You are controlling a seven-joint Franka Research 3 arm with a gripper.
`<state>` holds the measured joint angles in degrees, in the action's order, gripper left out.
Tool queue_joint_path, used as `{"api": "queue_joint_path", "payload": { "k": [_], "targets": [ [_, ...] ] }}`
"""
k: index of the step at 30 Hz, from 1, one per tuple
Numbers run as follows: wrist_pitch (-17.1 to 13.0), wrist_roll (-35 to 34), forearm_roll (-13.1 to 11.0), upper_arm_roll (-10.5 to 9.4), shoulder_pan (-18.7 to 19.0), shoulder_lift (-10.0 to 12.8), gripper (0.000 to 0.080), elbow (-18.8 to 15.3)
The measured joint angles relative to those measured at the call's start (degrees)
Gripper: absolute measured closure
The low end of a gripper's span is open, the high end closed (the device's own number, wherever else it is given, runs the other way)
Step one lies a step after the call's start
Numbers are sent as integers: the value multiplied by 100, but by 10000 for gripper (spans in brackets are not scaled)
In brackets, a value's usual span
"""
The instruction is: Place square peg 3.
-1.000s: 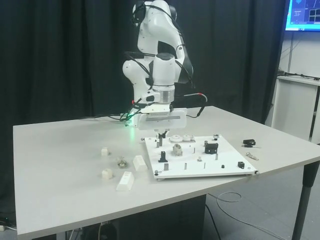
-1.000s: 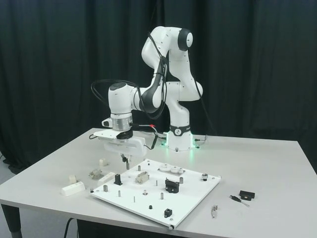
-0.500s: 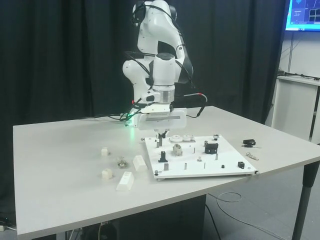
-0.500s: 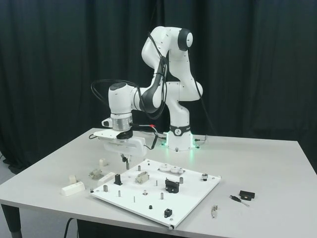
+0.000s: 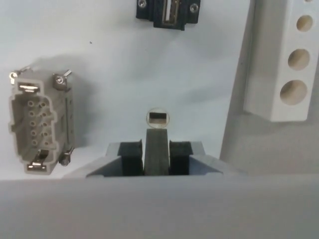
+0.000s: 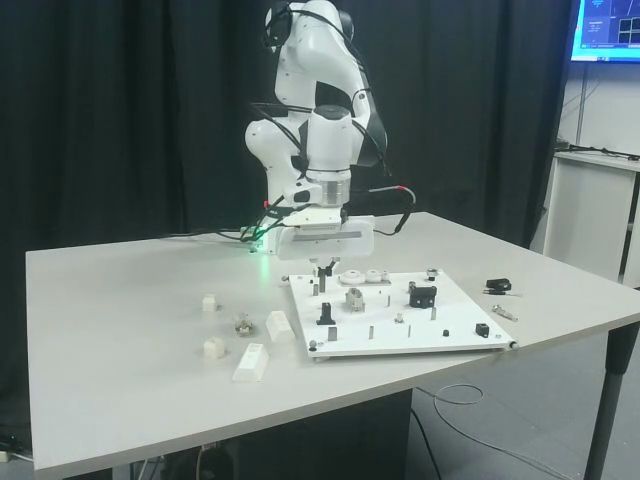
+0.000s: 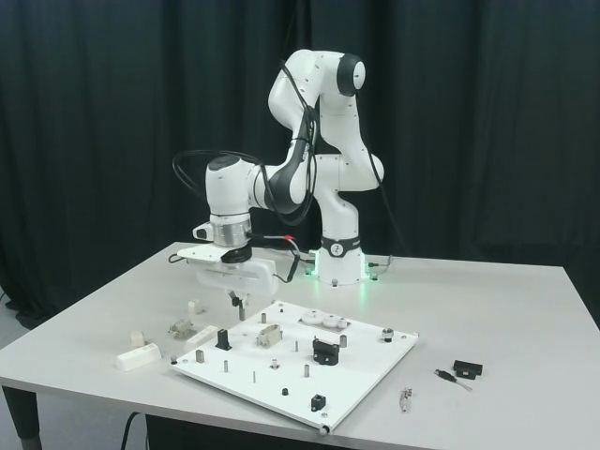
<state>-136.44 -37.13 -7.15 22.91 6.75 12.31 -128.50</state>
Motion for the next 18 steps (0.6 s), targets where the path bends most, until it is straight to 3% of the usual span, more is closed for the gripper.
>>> {"api": "queue_joint_path", "payload": {
  "k": [7, 18],
  "targets": [
    [-12, 0, 25, 2, 0, 0, 692, 33],
    [-108, -210, 386, 110, -2, 0, 692, 230]
  ]
}}
